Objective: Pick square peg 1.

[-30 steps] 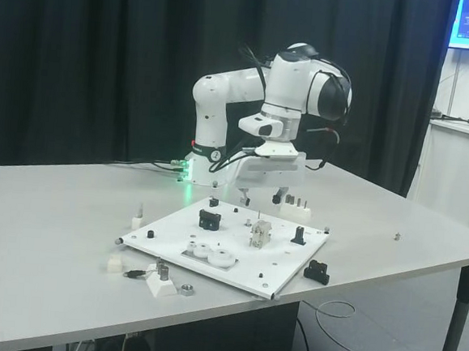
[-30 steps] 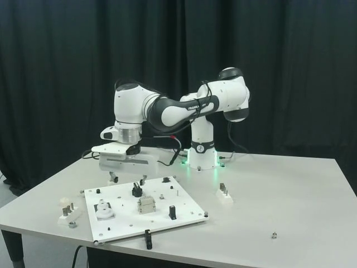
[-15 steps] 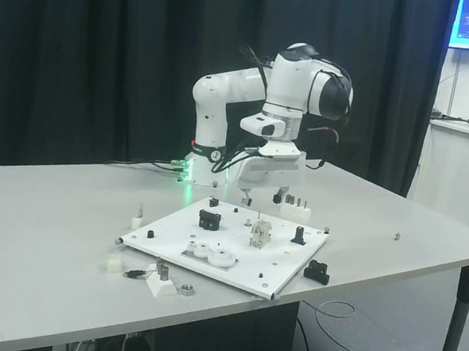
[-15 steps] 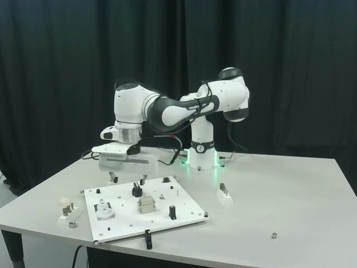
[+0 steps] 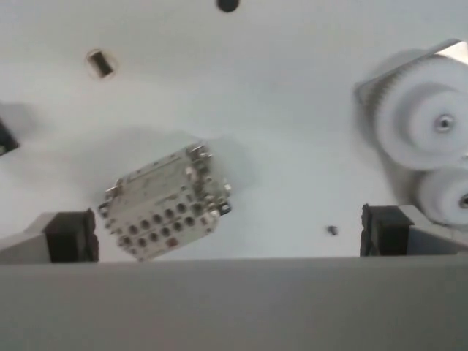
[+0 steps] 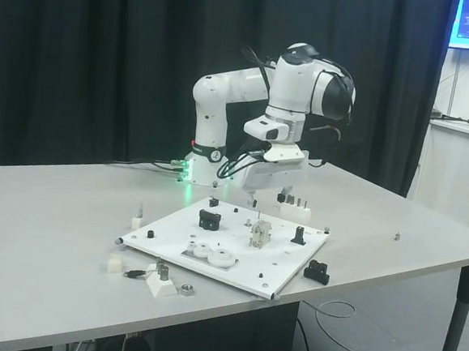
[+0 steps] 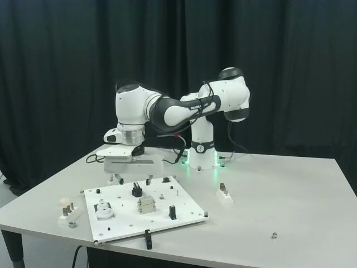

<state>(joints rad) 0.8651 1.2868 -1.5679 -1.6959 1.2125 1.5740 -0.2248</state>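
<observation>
A small white holder (image 6: 295,208) (image 7: 223,195) with short upright grey pegs stands on the table beside the white board (image 6: 281,256) (image 7: 184,209). A second holder with pegs (image 6: 161,282) (image 7: 67,215) sits near the front edge. I cannot tell which peg is square peg 1. My gripper (image 6: 267,199) (image 7: 130,179) hangs over the board's far edge, open wide, with nothing between its fingers. In the wrist view the gripper (image 5: 227,234) looks down on the board (image 5: 292,146), with a grey connector block (image 5: 164,205) between the black fingertips (image 5: 69,235).
On the board stand the connector block (image 6: 260,234) (image 7: 146,205), white gears (image 6: 221,258) (image 7: 103,211) (image 5: 431,124) and small black parts. A black clip (image 6: 317,271) (image 7: 148,239) lies at the board's near edge. A small bolt (image 6: 396,235) (image 7: 273,235) sits alone on the grey table.
The wrist has turned and the gripper has shifted a little over the board's far edge, toward the arm's base. Nothing on the table has moved.
</observation>
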